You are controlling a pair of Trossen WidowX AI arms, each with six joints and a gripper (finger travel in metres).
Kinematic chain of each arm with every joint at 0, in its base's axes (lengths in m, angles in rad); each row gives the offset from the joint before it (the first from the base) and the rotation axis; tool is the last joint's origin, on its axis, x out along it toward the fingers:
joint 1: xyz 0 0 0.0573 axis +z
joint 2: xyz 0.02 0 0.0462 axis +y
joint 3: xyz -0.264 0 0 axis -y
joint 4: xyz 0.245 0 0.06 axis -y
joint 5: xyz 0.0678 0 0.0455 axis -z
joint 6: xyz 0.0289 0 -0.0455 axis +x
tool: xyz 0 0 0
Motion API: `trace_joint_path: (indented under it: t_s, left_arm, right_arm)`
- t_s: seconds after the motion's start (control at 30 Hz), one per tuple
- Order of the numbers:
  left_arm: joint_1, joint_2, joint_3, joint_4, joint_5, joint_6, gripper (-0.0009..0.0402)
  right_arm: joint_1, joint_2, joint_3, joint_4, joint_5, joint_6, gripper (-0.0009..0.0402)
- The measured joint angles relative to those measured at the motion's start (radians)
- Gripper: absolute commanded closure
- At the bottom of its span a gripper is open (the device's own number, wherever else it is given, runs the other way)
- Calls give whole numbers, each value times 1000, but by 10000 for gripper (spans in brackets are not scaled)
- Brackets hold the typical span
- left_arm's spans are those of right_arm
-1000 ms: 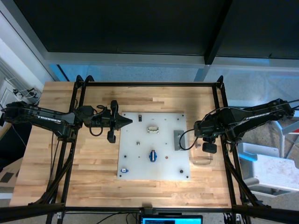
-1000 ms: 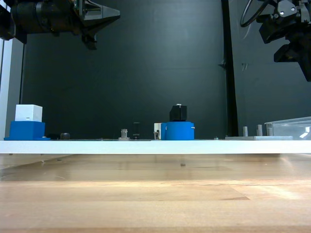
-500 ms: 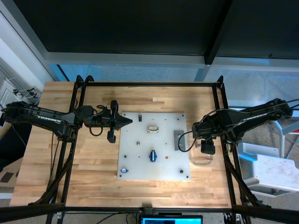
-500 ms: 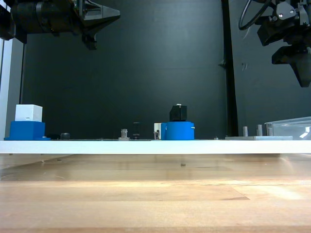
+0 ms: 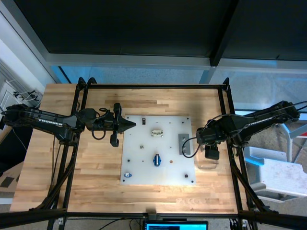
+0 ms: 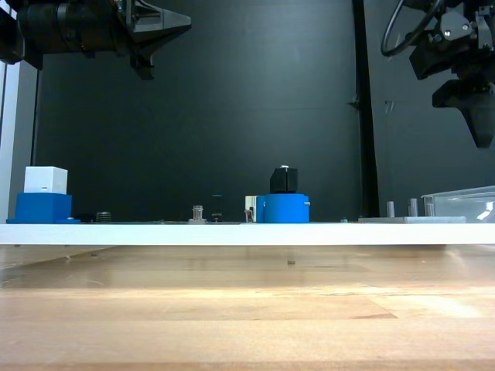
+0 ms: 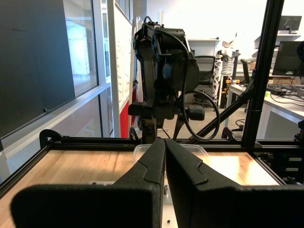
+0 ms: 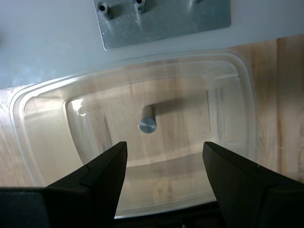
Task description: Pick the 16mm cylinder and place it in the taskboard
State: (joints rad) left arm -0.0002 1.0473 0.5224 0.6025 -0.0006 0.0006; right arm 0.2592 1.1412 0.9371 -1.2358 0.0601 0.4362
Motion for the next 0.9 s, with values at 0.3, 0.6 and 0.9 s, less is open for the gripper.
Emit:
trace_joint_path:
  t_s: [0.3,0.6,0.9]
  left_arm:
    - [0,0,0,0,0,0,393]
    - [0,0,0,0,0,0,393]
    - [0,0,0,0,0,0,393]
  right_arm:
    - [11,0,-50,51,-3,7,171]
    - [22,0,-108,117,0,7,171]
    - [29,8,-149,160,0,7,171]
